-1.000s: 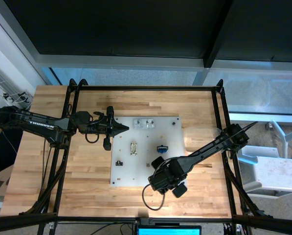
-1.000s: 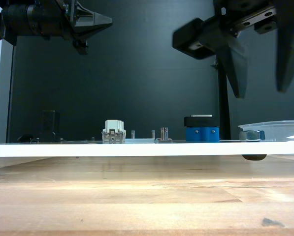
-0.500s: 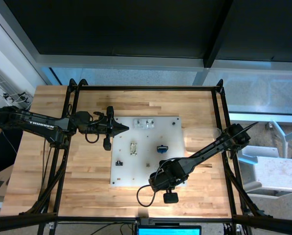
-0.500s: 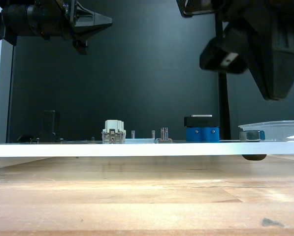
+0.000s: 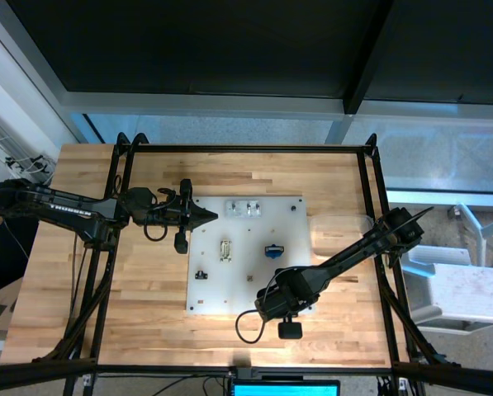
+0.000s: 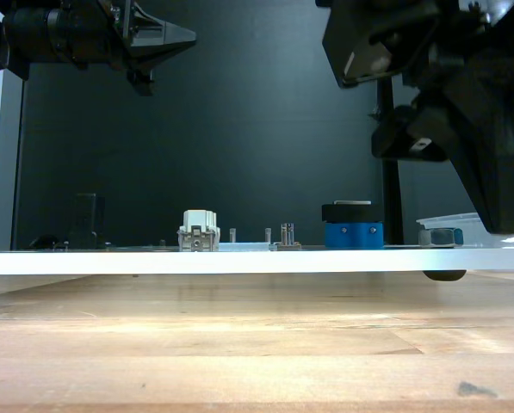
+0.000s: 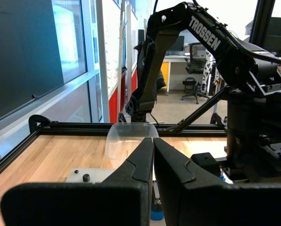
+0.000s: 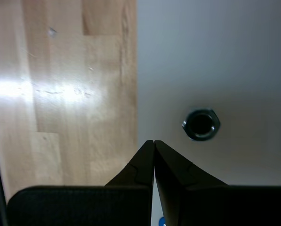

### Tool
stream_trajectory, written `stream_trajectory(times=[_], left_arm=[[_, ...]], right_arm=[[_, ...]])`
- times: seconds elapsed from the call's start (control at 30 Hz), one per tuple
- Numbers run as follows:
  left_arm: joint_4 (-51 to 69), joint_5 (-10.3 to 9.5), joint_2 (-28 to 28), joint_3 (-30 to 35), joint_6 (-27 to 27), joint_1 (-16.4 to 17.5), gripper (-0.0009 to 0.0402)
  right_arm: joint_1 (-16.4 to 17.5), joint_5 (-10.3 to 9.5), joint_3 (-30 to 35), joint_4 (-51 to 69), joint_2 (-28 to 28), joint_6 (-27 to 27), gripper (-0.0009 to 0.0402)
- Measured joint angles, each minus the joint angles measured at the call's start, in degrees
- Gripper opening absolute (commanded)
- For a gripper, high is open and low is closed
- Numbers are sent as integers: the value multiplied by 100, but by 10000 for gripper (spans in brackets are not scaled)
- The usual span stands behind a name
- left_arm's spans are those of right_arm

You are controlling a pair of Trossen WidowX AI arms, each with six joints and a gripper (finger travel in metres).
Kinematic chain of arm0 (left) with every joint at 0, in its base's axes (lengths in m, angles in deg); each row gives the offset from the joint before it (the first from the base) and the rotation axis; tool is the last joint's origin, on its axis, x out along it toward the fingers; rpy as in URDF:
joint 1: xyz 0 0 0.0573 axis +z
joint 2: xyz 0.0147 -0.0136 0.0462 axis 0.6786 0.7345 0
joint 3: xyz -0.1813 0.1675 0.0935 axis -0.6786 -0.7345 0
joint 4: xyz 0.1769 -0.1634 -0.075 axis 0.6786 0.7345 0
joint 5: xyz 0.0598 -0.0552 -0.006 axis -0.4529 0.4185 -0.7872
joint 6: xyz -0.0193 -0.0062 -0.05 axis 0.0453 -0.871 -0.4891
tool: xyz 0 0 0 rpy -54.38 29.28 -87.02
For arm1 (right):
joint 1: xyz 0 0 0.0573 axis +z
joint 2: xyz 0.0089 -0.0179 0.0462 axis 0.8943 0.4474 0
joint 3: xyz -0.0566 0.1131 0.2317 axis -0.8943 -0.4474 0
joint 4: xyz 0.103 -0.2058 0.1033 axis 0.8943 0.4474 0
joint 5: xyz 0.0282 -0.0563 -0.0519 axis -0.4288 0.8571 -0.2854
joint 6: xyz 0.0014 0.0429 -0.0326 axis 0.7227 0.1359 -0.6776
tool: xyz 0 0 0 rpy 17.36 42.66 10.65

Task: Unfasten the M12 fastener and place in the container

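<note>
Left pincer: the left pincer (image 5: 208,216) hangs high over the far left edge of the white board (image 5: 229,280), pointing right. In its own wrist view its two fingers lie pressed together, clenched on nothing (image 7: 153,141).

Left arm: it stretches in from the left edge of the tabletop (image 5: 147,272), well apart from the task's things.

Right pincer: the right pincer (image 5: 281,307) points down over the near right part of the board. In its wrist view the fingers meet tip to tip, clenched and empty (image 8: 154,141). In the low view its tip (image 6: 504,225) comes down close to the board, just right of the nut.

M12 nut: the M12 nut (image 8: 201,125) is a small silver hexagon with a dark centre. It sits on the white board near the edge where the board meets the wood, just beside the right pincer's tips and apart from them. The low view shows it (image 6: 440,236) low on the board's near right part. In the high view the right arm hides it. Whether it is threaded on its stud cannot be told.

Container: the container (image 5: 341,233), a pale translucent tray, lies on the tabletop just right of the board's far right side. In the low view its rim (image 6: 446,220) shows behind the nut.

Other board parts: a blue-and-black knob (image 6: 353,225) stands mid-right, and a grey connector (image 6: 198,232) mid-board.
</note>
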Motion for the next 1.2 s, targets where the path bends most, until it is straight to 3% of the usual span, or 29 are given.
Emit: stream_trajectory(times=[0.27,0.87,0.9,1.0,1.03,1.1,1.2], left_arm=[[0,0,0,-2,2,0,0],[0,0,0,-2,2,0,0],[0,2,0,0,2,0,0],[0,0,0,-2,2,0,0],[0,0,0,0,2,0,0],[0,2,0,0,2,0,0],[0,0,-2,0,0,0,0]], right_arm=[[-31,275,-72,-133,-28,44,0],[-55,413,-94,-85,-61,35,0],[-57,538,-94,-7,-61,70,0],[-42,1814,-81,466,-103,695,0],[-57,2085,-57,551,-133,780,0],[-76,2369,15,671,-181,883,0],[-39,2352,48,723,-208,966,0]])
